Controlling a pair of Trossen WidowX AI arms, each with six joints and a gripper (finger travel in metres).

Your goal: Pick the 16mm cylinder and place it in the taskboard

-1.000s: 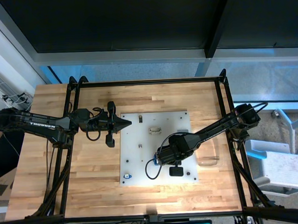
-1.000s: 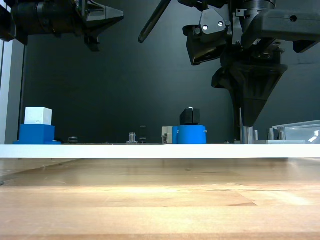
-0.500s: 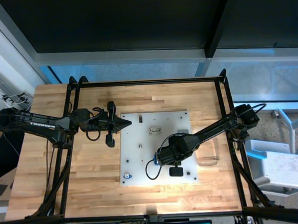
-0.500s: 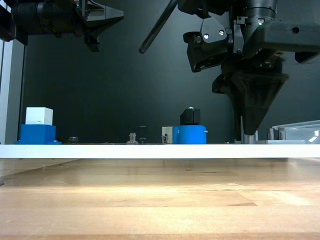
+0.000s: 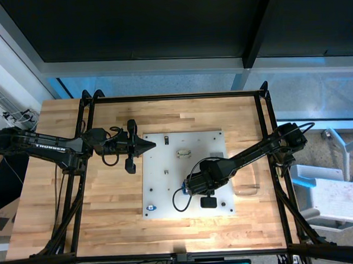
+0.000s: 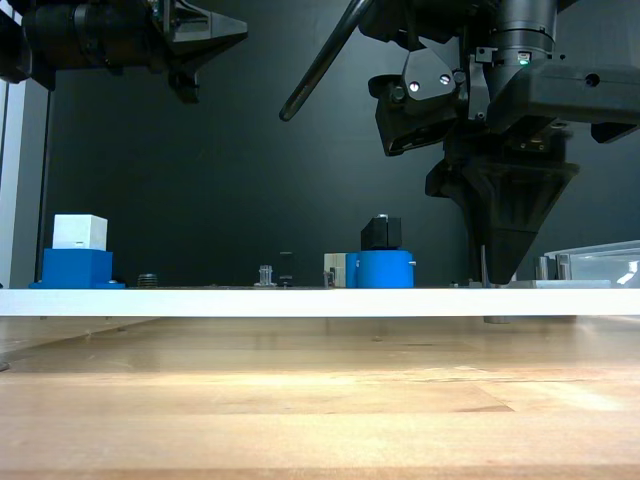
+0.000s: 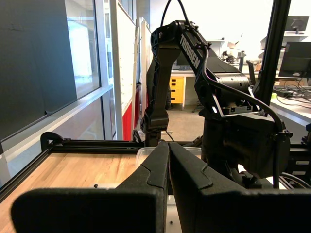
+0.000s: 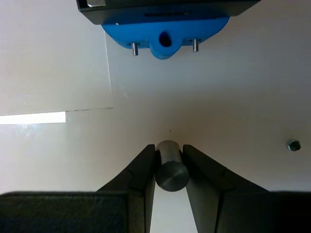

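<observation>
fingers of the right gripper (image 8: pixel 168 148) press on both sides of the small metal peg (image 8: pixel 171 170), holding it upright over the white board (image 8: pixel 252 97), near a blue fitting (image 8: pixel 165 30). in the low view this gripper points straight down with its tip at the board's surface. whether the peg sits in a hole cannot be told. a clear tray (image 6: pixel 598 262) lies by the board's right edge. the left gripper (image 7: pixel 168 148) hangs high over the board's left edge, level, closed on nothing. the board lies on the wooden tabletop (image 5: pixel 109 194).
</observation>
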